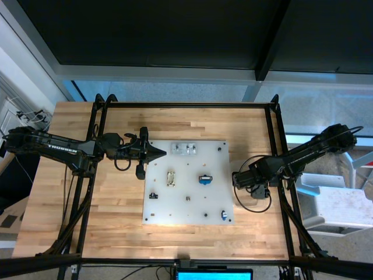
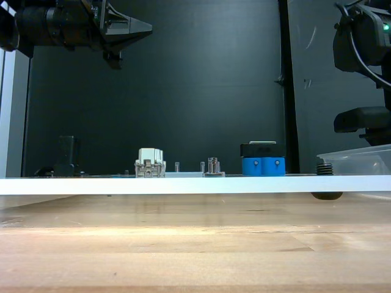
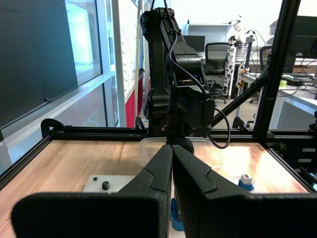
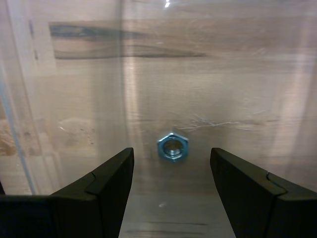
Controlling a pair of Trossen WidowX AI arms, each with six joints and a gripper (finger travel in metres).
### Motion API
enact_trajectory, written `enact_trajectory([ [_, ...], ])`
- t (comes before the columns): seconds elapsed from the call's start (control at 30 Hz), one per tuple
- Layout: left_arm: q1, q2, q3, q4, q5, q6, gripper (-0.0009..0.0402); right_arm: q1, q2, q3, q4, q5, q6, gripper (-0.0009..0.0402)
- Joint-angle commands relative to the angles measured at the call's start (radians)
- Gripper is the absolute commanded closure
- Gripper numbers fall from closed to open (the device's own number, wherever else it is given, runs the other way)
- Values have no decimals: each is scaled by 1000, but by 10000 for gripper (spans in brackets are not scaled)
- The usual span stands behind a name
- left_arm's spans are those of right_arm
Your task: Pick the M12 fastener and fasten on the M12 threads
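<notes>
A: Item, M12 nut (image 4: 172,148): appearance?
B: Small, silvery, six-sided; it lay flat on the floor of the clear tray (image 4: 20,99).
A: Position against the right gripper (image 1: 254,191)?
B: Centred between its fingers (image 4: 111,178), touching neither. They stood wide apart and held nothing.
A: Left gripper (image 3: 172,153)?
B: Raised over the white board's (image 1: 175,213) far left edge, fingers pressed together, empty.

1. The white board (image 1: 175,198) and both arms are viewed from above the near edge, looking down.
2. The same board is viewed edge-on from table-top height.
3. The clear tray (image 3: 218,151) is faced from afar along the left gripper (image 3: 172,148), held high over the board's left edge.
4. That tray is viewed closely along the right gripper (image 4: 171,151), held within it.
</notes>
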Motion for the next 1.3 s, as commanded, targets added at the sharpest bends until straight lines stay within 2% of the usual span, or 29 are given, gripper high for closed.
enact_trajectory([
  [0.03, 0, 0, 0, 0, 0, 0, 393, 0, 0, -4, 6, -16, 2, 177],
  [0.93, 0, 0, 0, 0, 0, 0, 393, -3, 22, -52, 95, -16, -6, 179],
  [1.07, 0, 0, 0, 0, 0, 0, 393, -3, 28, -52, 99, -15, -6, 197],
  [1.3, 0, 0, 0, 0, 0, 0, 393, -3, 28, -52, 98, -16, -6, 257],
])
